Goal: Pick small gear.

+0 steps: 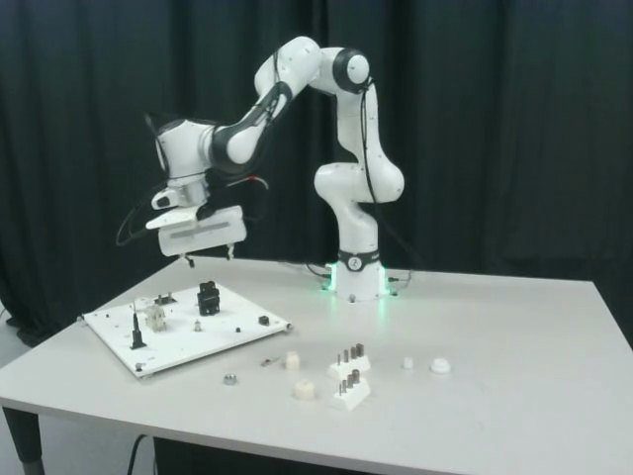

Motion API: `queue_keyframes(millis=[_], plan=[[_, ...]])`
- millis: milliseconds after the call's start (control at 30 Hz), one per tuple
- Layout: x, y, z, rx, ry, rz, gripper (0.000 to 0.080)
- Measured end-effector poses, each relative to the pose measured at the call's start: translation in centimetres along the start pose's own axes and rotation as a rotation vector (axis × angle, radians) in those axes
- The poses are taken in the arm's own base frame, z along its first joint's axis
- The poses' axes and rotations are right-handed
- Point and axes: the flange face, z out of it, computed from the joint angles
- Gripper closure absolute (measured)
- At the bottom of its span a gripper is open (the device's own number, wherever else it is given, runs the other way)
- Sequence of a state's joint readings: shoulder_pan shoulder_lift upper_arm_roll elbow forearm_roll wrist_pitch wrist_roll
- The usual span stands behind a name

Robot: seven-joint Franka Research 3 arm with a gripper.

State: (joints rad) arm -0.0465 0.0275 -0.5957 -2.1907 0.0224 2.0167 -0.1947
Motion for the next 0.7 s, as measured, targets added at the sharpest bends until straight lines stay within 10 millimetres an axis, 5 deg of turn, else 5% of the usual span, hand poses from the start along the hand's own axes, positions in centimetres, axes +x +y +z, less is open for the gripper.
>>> queue_keyframes(millis=[700], plan=[[-4.0,-17.1,2.3,-0.039,-0.05,-0.136,0.0003]])
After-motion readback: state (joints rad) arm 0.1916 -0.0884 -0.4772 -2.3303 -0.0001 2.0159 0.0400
